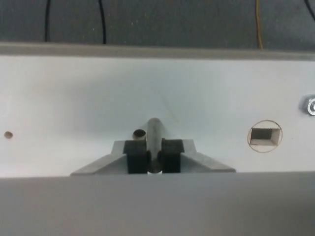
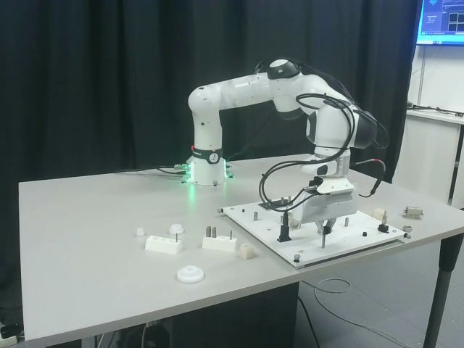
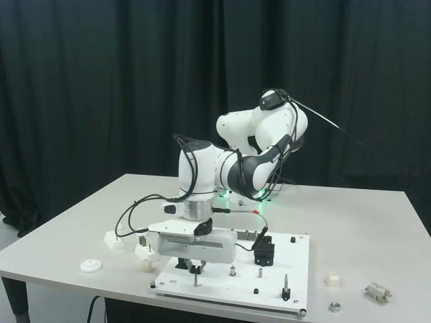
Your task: Insert round peg 2.
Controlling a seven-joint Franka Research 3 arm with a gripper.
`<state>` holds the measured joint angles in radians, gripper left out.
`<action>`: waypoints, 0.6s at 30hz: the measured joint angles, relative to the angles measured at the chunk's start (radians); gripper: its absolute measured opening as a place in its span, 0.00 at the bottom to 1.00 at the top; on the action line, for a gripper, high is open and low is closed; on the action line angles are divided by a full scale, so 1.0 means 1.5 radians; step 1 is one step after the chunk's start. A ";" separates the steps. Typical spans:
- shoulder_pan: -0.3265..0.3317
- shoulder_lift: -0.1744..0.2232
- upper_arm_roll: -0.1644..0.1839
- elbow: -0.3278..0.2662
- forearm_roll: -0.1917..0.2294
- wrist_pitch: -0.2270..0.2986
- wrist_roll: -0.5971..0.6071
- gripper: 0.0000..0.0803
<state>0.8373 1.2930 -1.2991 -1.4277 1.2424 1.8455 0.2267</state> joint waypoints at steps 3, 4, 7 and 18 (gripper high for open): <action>0.001 0.000 0.000 0.000 0.000 -0.001 0.000 0.07; 0.001 0.000 0.000 0.000 0.000 -0.002 0.000 0.07; 0.001 -0.001 0.000 0.000 0.000 -0.003 0.000 0.07; 0.003 -0.001 0.000 0.000 -0.001 -0.005 0.000 0.07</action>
